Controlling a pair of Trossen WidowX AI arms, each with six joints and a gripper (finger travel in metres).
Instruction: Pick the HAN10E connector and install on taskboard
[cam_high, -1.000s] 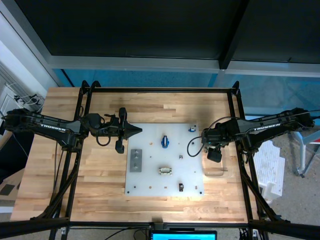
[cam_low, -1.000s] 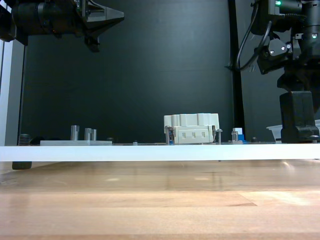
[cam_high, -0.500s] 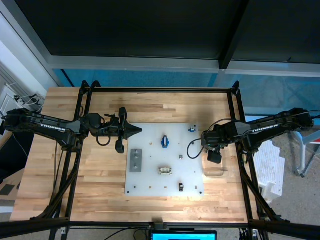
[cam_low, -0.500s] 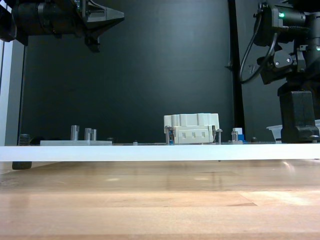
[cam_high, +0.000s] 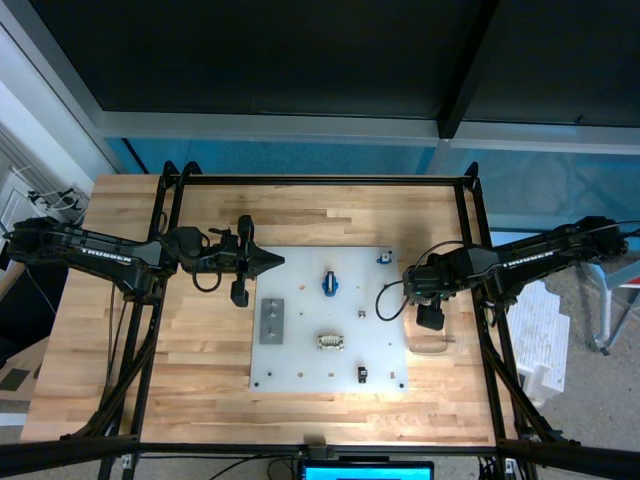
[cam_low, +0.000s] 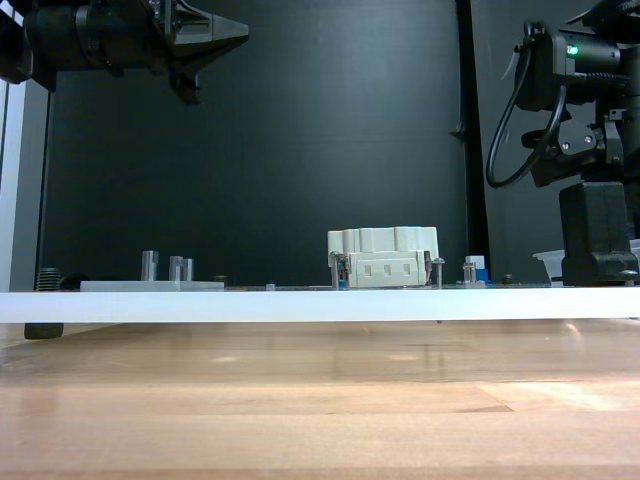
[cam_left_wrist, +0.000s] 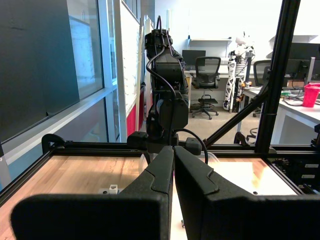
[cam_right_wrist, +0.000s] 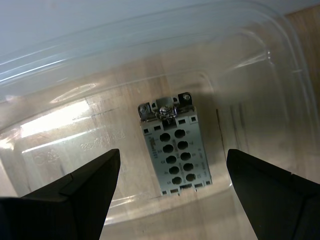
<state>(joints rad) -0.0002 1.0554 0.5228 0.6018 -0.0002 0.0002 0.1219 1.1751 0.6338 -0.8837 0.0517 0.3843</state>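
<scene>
The HAN10E connector (cam_right_wrist: 172, 147), a small pale grey block with two rows of dark pin holes, lies flat inside the clear plastic tray (cam_right_wrist: 60, 145). My right gripper (cam_right_wrist: 172, 200) hangs over it, open, with one finger on each side of the connector and apart from it. Seen from above, the right gripper (cam_high: 428, 316) is over the tray (cam_high: 432, 346), just off the right edge of the white taskboard (cam_high: 300, 362). My left gripper (cam_high: 266, 260) is shut and empty, held high over the board's far left corner.
On the taskboard stand a grey metal block (cam_high: 272, 320), a blue piece (cam_high: 330, 283), a beige flanged socket (cam_high: 330, 342) and small black fittings (cam_high: 362, 375). Black frame rails (cam_high: 320, 181) run around the wooden table.
The right arm's wrist has sunk a little and shifted toward the near side over the tray. The left arm has not moved.
</scene>
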